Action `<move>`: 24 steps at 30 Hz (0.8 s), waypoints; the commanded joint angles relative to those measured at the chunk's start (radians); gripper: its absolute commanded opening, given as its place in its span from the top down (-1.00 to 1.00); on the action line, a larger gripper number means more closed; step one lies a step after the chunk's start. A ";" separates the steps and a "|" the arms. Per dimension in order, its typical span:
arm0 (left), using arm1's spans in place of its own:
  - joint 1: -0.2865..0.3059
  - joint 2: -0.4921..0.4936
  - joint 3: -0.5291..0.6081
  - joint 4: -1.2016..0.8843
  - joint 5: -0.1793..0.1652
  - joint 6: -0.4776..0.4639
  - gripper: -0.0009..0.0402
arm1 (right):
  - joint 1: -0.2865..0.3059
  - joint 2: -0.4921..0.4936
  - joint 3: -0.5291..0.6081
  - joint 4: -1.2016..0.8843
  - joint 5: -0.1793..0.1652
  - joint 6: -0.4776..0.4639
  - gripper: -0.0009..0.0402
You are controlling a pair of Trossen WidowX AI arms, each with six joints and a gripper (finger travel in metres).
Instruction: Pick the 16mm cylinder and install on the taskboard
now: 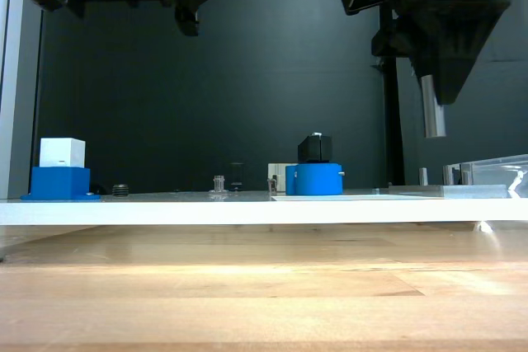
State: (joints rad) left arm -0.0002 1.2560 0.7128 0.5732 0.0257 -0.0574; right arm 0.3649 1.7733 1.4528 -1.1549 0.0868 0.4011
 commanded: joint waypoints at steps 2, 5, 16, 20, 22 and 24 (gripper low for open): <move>0.000 0.000 0.000 0.000 0.000 0.000 0.96 | -0.002 0.037 0.036 0.004 0.000 -0.016 0.96; 0.000 0.000 0.000 0.000 0.000 0.000 0.96 | -0.003 0.058 0.052 0.012 0.000 -0.019 0.96; 0.000 0.000 0.000 0.000 0.000 0.000 0.96 | -0.004 0.069 0.034 0.046 0.000 -0.026 0.96; 0.000 0.000 0.000 0.000 0.000 0.000 0.96 | -0.004 0.069 0.022 0.054 0.000 -0.025 0.96; 0.000 0.000 0.000 0.000 0.000 0.000 0.96 | -0.004 0.073 0.017 0.064 0.000 -0.025 0.96; 0.000 0.000 0.000 0.000 0.000 0.000 0.96 | -0.004 0.083 0.016 0.066 0.000 -0.025 0.96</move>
State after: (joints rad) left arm -0.0002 1.2560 0.7132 0.5732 0.0257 -0.0574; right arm 0.3607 1.8496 1.4708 -1.0908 0.0872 0.3752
